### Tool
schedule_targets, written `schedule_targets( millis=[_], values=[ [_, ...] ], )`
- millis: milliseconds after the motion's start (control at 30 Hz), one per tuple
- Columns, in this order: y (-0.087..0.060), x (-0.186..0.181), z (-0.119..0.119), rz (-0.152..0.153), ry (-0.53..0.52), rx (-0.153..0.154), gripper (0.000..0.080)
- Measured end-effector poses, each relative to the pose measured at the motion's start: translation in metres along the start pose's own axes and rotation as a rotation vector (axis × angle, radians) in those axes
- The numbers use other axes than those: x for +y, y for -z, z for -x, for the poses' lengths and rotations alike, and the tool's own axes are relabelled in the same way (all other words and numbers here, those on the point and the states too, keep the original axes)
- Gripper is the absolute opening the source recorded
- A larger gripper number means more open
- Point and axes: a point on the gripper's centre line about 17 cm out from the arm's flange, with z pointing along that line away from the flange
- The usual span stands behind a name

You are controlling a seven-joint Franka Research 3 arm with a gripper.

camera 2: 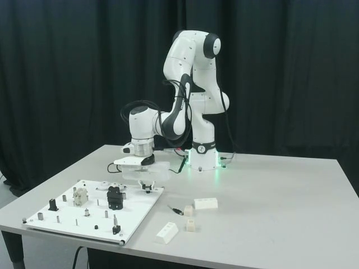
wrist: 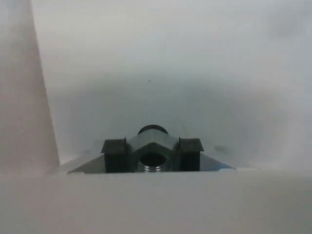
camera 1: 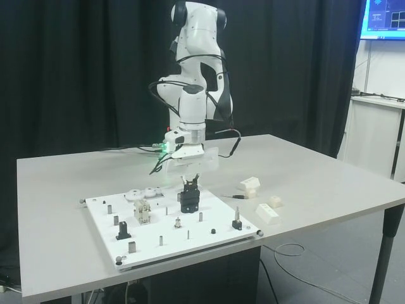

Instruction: Insert bolt 4.

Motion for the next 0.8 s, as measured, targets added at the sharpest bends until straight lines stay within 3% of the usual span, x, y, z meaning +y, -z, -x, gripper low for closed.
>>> schedule_targets(
  millis=[233,500,800],
  values=[
    [0.0,-0.0002,-0.0004,0.002,-0.147,-0.001,0.0225],
    [0.0,0.0001,-0.0005,0.002,-0.411,0.0,0.0225],
    [-0.0001,0.0002,-0.0004,0.001,-0.591,0.001,0.0225]
  ],
)
